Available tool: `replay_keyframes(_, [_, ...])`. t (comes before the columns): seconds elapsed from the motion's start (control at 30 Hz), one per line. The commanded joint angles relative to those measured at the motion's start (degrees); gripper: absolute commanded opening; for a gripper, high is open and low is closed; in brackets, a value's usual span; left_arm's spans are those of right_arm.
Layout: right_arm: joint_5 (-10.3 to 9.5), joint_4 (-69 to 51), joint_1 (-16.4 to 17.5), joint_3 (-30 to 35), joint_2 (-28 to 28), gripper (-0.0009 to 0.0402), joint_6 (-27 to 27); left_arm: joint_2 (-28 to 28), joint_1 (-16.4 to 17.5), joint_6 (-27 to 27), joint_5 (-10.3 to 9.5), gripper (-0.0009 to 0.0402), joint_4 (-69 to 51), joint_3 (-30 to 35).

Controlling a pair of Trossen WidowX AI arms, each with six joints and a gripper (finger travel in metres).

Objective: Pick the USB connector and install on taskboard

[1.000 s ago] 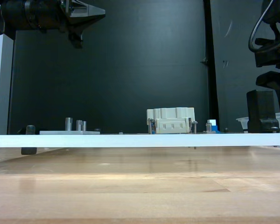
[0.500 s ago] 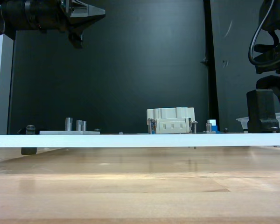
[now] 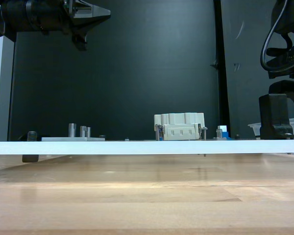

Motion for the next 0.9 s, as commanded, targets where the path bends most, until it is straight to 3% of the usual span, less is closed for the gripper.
replay_keyframes(0.03, [-0.04,0.07,0.0,0.13,-0.04,0.0069,0.0,0.0,0.0,0.0,0.0,0.0,0.0,0.0])
replay_keyframes(0.47, [-0.13,0.02,0.0,0.13,-0.07,-0.0002,0.0,0.02,0.0,0.0,0.02,0.0,0.0,0.02])
replay_keyframes(0.9, [-0.22,-0.46,0.02,0.15,-2.49,0.0,0.04,0.02,0.0,0.0,0.02,0.0,0.0,0.0])
